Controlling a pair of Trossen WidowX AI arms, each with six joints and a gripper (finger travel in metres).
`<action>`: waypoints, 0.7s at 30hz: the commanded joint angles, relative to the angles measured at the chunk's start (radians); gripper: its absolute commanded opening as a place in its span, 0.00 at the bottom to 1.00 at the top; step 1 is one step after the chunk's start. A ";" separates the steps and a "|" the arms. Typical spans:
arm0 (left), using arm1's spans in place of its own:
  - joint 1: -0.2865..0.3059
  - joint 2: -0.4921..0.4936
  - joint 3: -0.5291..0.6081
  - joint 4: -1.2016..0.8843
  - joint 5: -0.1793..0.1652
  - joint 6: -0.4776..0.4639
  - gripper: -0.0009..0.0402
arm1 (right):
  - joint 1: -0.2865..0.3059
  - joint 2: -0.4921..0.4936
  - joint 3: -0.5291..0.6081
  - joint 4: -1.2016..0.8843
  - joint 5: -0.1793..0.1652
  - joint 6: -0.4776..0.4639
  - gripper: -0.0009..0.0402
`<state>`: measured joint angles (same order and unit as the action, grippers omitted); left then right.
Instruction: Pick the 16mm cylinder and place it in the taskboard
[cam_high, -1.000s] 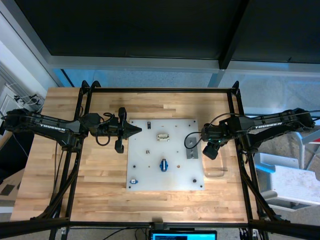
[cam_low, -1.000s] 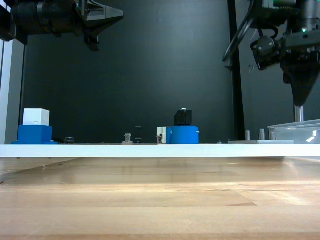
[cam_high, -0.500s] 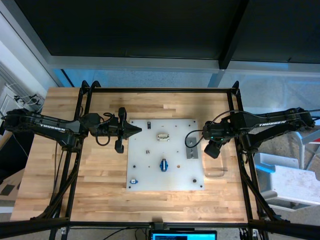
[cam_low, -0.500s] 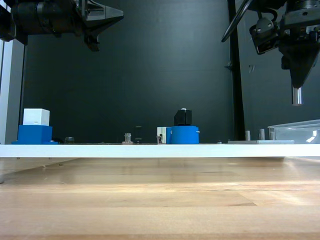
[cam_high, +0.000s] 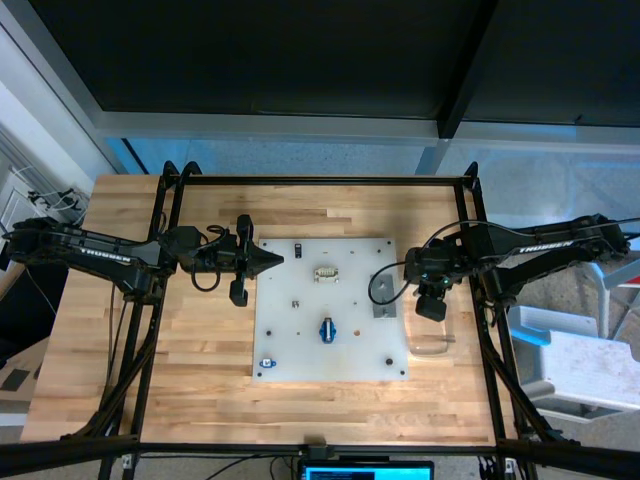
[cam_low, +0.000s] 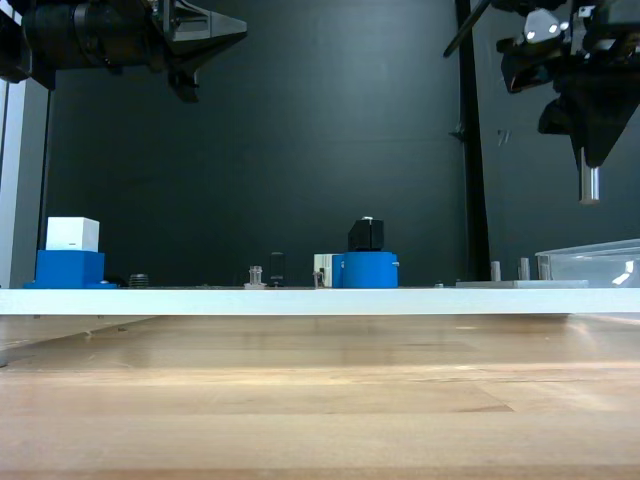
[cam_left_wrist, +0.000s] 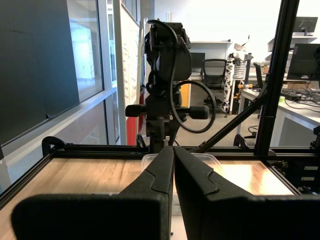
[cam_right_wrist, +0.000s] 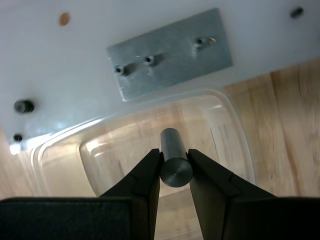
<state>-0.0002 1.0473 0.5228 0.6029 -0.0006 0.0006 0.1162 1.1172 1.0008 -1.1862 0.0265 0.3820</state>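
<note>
The left claw (cam_high: 268, 259) hangs high over the counter (cam_high: 130, 350) at the left edge of the taskboard (cam_high: 300, 340). It points inward along the board, its fingers are pressed together on nothing, and it is the farther of the two from the work. The white board lies flat in the middle of the counter. A blue fitting (cam_high: 327, 329) stands near its centre and a grey metal plate (cam_high: 385, 296) lies along its right side. Just past that right edge sits the clear tray (cam_high: 437, 343). The right claw (cam_low: 592, 160) is above it, pointing straight down and clamped on the 16mm cylinder (cam_low: 591, 185). The cylinder's long axis is upright. Its upper part is pinched between the fingers, and its lower end sticks out below them, well clear of the tray's rim in the low view. In the right wrist view the cylinder (cam_right_wrist: 175, 167) is gripped squarely between the two fingers, with the tray's floor (cam_right_wrist: 220, 130) directly beneath and the metal plate (cam_right_wrist: 170, 52) on the board beyond it. The coming move therefore depends on one thing: the board lies to the left of the right claw and lower down, so the cylinder likely has to be carried leftward over the tray wall and kept vertical before it goes down. I cannot tell which opening on the board is meant to take it.
</note>
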 joint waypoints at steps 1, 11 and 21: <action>0.000 0.000 0.000 0.000 0.000 0.000 0.02 | 0.009 0.011 0.024 -0.031 -0.001 -0.054 0.13; 0.000 0.000 0.000 0.000 0.000 0.000 0.02 | 0.029 0.061 0.069 -0.043 -0.001 -0.085 0.13; 0.000 0.000 0.000 0.000 0.000 0.000 0.02 | 0.051 0.185 0.138 -0.008 -0.002 -0.076 0.13</action>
<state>-0.0002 1.0470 0.5224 0.6029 -0.0006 0.0006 0.1646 1.2861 1.1313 -1.2015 0.0250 0.3012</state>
